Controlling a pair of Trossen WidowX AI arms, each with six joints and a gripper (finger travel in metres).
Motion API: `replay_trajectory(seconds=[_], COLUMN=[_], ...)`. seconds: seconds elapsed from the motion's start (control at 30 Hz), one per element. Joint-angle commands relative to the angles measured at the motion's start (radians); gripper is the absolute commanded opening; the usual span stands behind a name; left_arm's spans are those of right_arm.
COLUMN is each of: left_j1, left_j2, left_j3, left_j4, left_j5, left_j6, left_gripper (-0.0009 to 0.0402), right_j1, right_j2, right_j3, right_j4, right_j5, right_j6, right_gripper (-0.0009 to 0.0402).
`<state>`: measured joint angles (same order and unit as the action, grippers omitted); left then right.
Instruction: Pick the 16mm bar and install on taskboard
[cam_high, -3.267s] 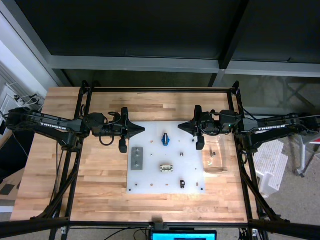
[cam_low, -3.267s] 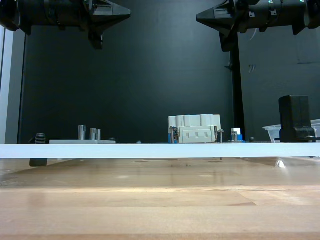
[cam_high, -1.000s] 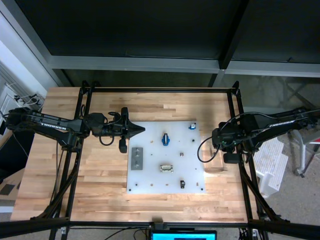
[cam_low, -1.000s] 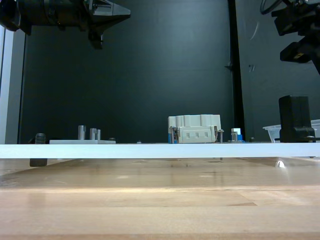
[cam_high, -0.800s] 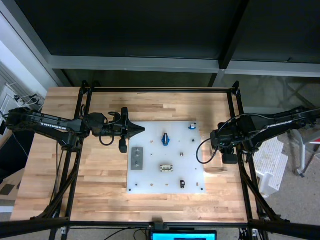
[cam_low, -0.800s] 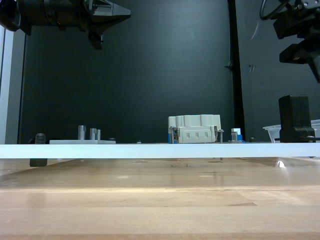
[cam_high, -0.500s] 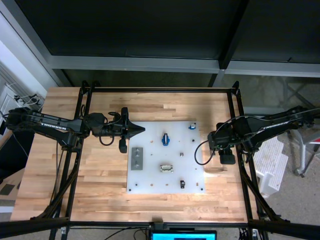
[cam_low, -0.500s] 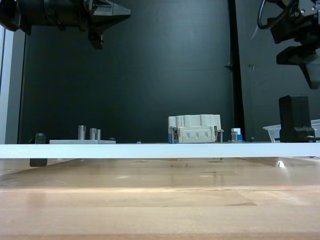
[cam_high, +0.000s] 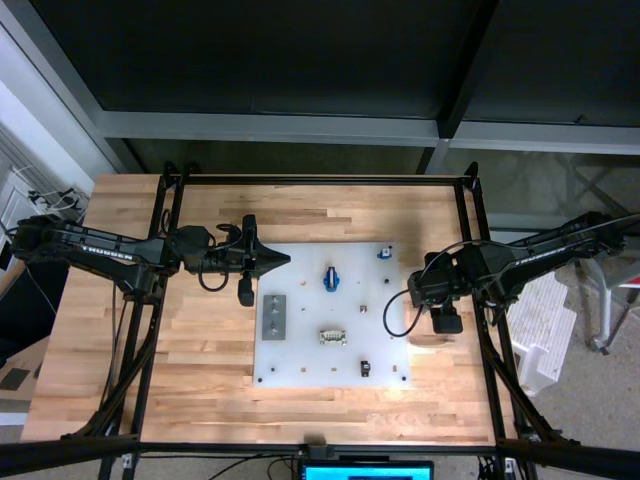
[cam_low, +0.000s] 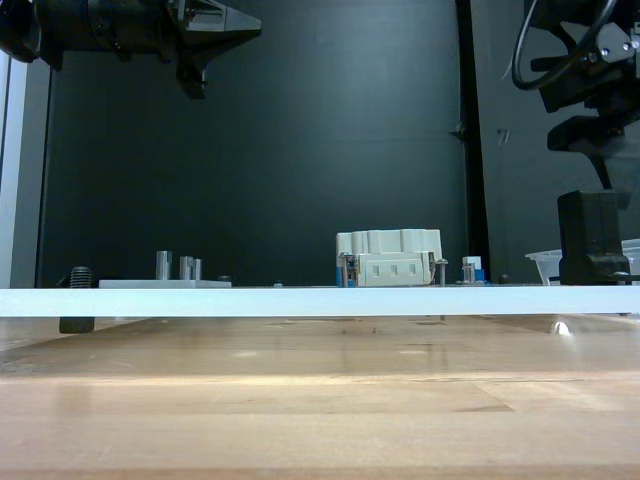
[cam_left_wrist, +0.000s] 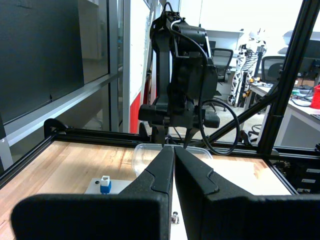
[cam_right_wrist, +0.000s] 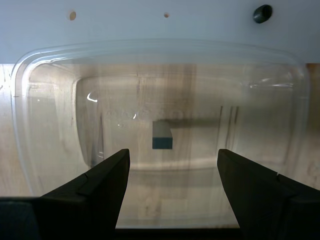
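Note:
The 16mm bar is a small grey piece lying free on the floor of a clear plastic tray, clear of the white taskboard. My right gripper points straight down over that tray and is open, with the bar below and between its spread fingers and nothing in its grasp. The left wrist view shows the same gripper hanging above the tray. My left gripper hovers level above the board's back left edge, shut and empty.
On the board stand a grey block with pegs, a white connector, a blue piece and a black block. A black frame borders the wooden table.
My right arm has moved toward the near side and come down over the tray, and its fingers have spread apart. The left arm and the bar have not moved.

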<state>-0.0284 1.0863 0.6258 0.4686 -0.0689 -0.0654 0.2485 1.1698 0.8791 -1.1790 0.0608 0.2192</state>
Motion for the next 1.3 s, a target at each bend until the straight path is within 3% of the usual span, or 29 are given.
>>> replay_trajectory(seconds=[0.03,0.57,1.3], left_j1=[0.001,0.001,0.001], left_j2=[0.0,0.0,0.0], left_j3=[0.0,0.0,0.0], left_j4=[0.0,0.0,0.0], left_j5=[0.0,0.0,0.0], left_j6=[0.0,0.0,0.0], left_gripper=[0.0001,0.0001,0.0001], right_j1=[0.002,0.011,0.014], right_j2=[0.0,0.0,0.054], right_j3=[-0.029,-0.134,-0.174], right_j4=[0.03,0.141,0.198], right_j5=[0.0,0.0,0.0], right_j6=[0.0,0.0,0.012], right_gripper=[0.0243,0.0243,0.0243])
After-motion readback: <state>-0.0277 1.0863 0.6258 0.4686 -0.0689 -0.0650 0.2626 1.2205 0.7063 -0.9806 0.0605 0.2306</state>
